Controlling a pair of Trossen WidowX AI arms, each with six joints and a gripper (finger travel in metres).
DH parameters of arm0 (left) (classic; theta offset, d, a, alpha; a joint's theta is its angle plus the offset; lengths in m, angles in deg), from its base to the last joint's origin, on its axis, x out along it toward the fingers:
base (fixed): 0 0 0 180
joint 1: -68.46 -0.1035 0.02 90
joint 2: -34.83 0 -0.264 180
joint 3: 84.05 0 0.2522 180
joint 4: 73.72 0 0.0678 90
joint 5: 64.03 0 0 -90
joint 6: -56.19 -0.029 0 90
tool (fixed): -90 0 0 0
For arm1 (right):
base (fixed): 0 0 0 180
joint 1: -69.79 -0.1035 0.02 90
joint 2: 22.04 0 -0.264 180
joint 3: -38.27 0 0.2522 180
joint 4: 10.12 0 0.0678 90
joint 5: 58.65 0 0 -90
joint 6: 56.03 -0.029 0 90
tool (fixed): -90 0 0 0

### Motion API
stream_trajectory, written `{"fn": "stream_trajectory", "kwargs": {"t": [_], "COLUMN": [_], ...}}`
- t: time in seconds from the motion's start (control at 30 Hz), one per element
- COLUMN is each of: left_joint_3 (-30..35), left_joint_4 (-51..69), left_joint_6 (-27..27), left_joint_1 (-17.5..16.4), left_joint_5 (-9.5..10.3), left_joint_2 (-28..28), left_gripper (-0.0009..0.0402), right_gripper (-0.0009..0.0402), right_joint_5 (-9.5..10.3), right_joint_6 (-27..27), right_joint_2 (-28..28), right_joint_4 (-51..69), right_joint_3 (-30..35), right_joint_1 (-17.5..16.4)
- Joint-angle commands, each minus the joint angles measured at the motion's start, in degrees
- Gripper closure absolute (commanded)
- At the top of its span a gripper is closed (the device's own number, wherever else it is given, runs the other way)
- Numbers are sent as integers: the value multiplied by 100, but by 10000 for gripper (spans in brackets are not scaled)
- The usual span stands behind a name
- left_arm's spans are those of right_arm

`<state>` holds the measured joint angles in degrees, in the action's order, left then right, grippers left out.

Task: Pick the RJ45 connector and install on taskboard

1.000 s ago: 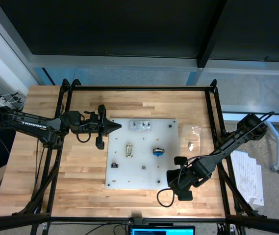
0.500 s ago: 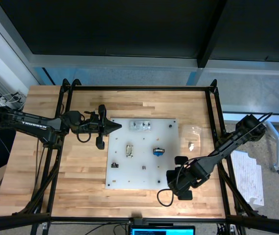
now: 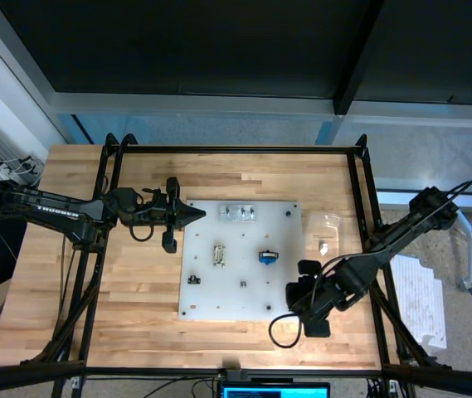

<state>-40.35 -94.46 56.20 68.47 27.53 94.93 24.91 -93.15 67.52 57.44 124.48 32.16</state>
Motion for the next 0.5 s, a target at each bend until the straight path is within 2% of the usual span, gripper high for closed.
{"fn": "stream_trajectory", "kwargs": {"t": [0.03,0.5], "left_joint_3": [2,2], "left_joint_4": [-2,-2], "left_joint_6": [0,0], "left_joint_1": [0,0], "left_joint_5": [-2,-2], "left_joint_2": [0,0], "left_gripper": [393,393], "right_gripper": [222,221], "right_joint_5": [48,46], "right_joint_6": [4,4], "right_joint_2": [-114,-179], "right_joint_4": [0,-26], "right_joint_3": [13,13], "right_joint_1": [-4,-2]}}
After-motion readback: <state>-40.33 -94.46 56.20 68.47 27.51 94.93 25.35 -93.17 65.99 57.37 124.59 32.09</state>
